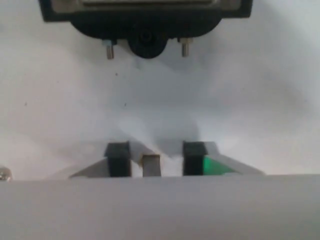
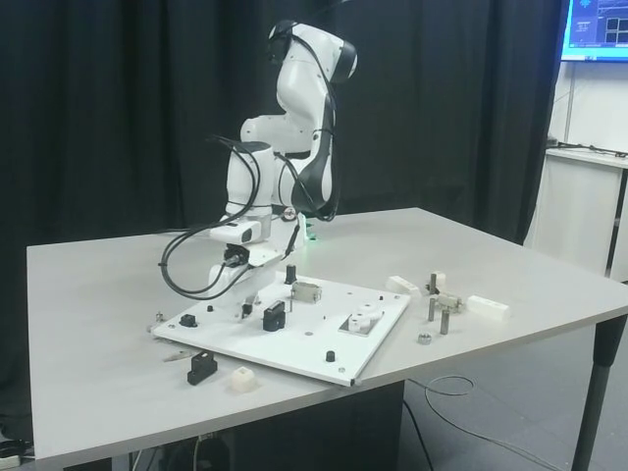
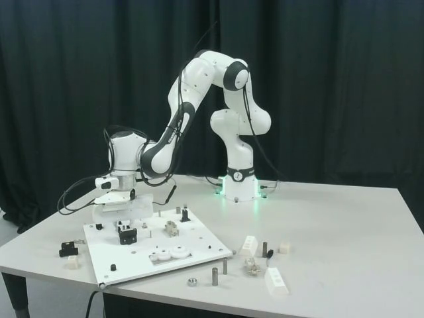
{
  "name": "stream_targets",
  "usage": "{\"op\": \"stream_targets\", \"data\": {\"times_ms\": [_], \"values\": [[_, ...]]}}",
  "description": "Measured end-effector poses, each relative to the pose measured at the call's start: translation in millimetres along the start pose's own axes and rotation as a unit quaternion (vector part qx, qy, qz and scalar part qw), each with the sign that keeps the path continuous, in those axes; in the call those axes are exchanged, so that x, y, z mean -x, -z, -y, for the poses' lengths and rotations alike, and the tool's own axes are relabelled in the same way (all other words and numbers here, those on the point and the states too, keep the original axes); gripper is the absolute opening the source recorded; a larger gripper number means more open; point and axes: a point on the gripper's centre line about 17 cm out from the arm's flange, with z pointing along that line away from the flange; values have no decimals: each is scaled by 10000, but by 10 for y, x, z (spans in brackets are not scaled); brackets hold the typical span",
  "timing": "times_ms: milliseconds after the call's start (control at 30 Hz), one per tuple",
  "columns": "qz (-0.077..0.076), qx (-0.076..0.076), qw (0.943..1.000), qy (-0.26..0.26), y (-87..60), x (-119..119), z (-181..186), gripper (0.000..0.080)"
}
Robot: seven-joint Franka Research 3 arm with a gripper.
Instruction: Remove square peg 2.
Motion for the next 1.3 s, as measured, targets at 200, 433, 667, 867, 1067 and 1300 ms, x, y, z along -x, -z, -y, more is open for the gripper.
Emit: {"op": "stream_targets", "data": {"times_ms": [200, 433, 667, 867, 1067, 1300], "values": [[29, -170, 9998, 28, 24, 31, 26, 83], [45, -275, 9996, 63, 27, 31, 26, 83], [45, -318, 9994, 99, 30, 30, 28, 76], [72, -355, 9992, 162, 52, 30, 24, 76], [76, -375, 9991, 183, 82, 31, 23, 75], [53, -391, 9992, 83, 125, 35, 21, 75]]}}
